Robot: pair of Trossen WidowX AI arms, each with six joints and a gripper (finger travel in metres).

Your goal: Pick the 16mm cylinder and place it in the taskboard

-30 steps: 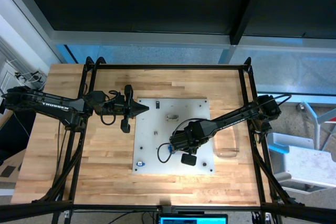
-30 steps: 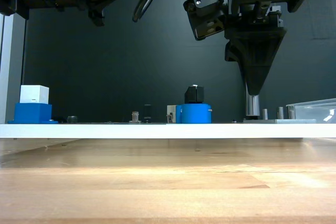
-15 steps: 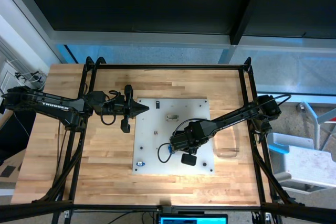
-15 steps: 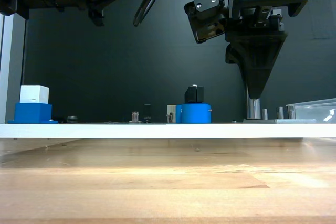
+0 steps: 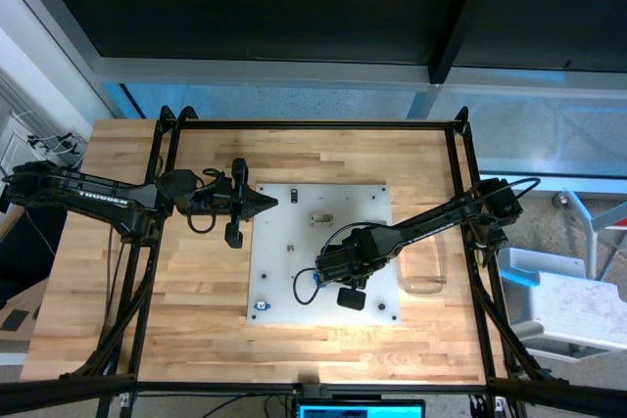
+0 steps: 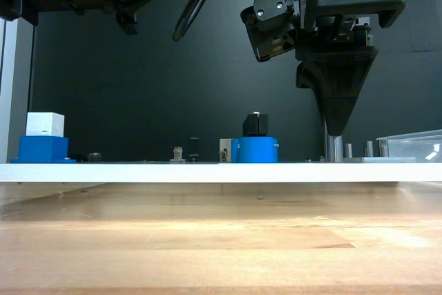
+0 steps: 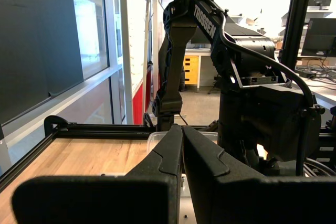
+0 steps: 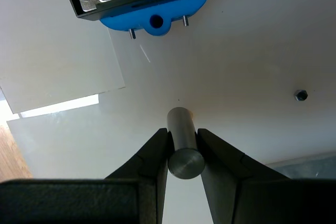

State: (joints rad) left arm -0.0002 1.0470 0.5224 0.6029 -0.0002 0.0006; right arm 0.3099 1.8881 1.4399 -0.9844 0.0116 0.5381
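On your light wooden surface (image 5: 196, 310) the large flat white square taskboard (image 5: 294, 281) lies central, your left gripper (image 5: 263, 201) parked over its 10 o'clock edge, jaws together, while your right gripper (image 6: 334, 128) near 5 o'clock has its jaws clamped on the silver metal 16mm cylinder (image 8: 182, 139), upright against the board, likely for straight insertion.

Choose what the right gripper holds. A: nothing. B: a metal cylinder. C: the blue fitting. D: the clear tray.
B: the right gripper, low over the taskboard, clamps an upright metal cylinder; the left gripper hangs shut, raised above the board's left edge.
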